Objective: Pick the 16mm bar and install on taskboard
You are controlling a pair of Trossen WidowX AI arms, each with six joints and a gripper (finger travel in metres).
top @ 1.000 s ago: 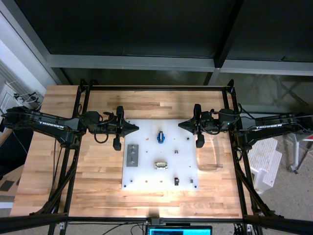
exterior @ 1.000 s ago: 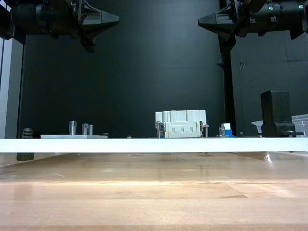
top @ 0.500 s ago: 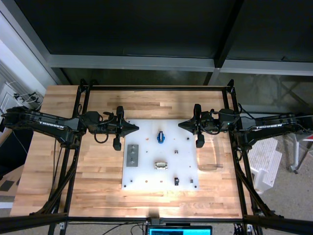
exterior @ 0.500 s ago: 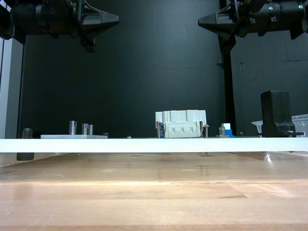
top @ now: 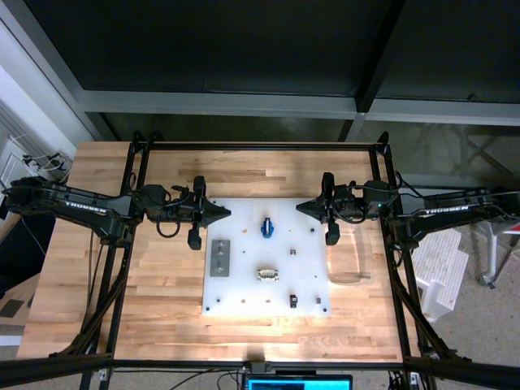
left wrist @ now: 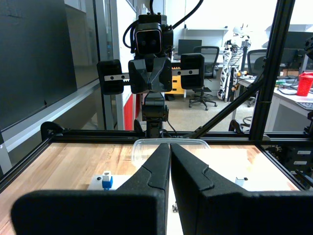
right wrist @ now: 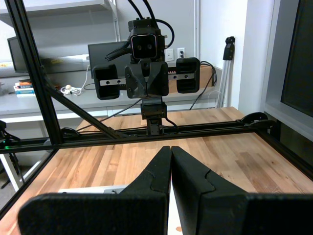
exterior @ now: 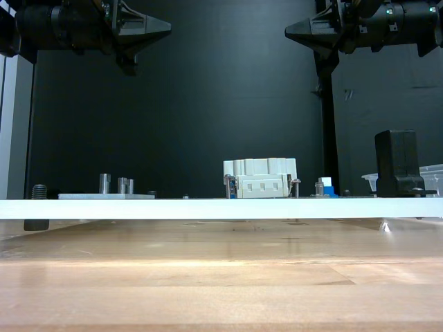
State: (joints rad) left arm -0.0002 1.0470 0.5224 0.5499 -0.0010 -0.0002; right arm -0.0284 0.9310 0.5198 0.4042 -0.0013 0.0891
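Both arms are idle high over the taskboard (top: 244, 288). The left gripper (top: 225, 213) is above its far-left corner and the right gripper (top: 299, 208) above its far-right corner. Both are pinched closed on nothing.

I can't pin down the 16mm bar. It's too small to tell apart from the other bits, and the contents of the clear tray (top: 349, 280) just off the taskboard's right edge aren't readable.

Risks as I see them:
- Wrong pick: short pegs (exterior: 104, 183) stand on the grey block (top: 220, 257) on the taskboard's left side, easy to mistake for the bar.
- A tiny round part could roll or squirt out of the fingertips.
- A tilted grasp would likely jam at the hole.
- A low approach could clip the white connector (top: 268, 275) near the taskboard's middle.
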